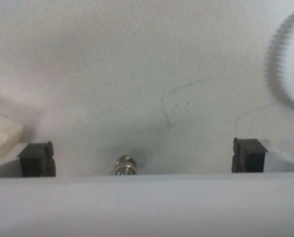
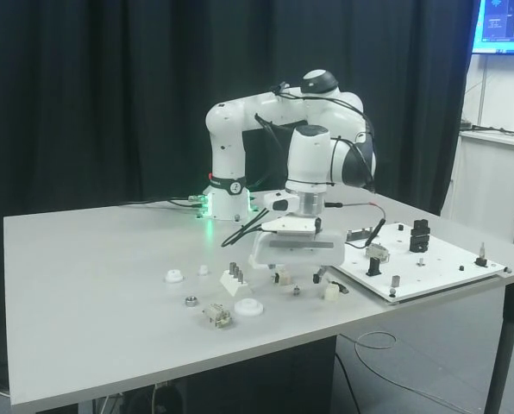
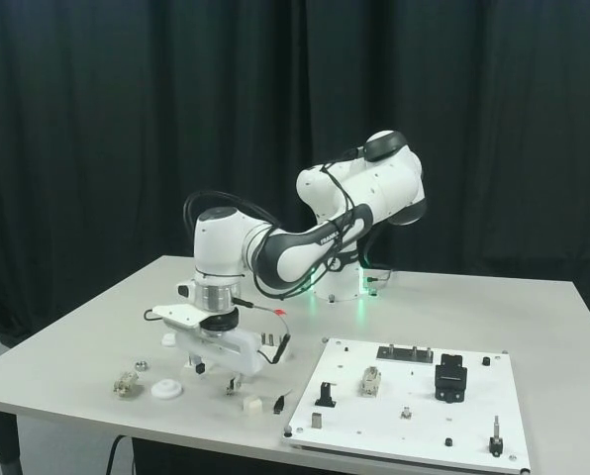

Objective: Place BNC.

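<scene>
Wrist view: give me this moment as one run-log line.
phase: over part | end effector: open, empty | BNC connector: lying on grey table, between the fingers, untouched | white gear: off to one side

The small cylindrical BNC connector [image 1: 125, 165] looks like shiny bare metal with bright glints. The grey desk [image 1: 137, 74] beneath it is matt, faintly mottled, and marked by thin hairline scratches. The pincer's [image 1: 142, 157] black fingertip pads [image 1: 37, 159] look like dull rubber or plastic. The white toothed gear [image 1: 291, 59] appears to be smooth plastic. The white robot arm [image 2: 326, 155] has glossy shells. The black curtain [image 3: 127, 119] hangs as matt, folded cloth.
</scene>
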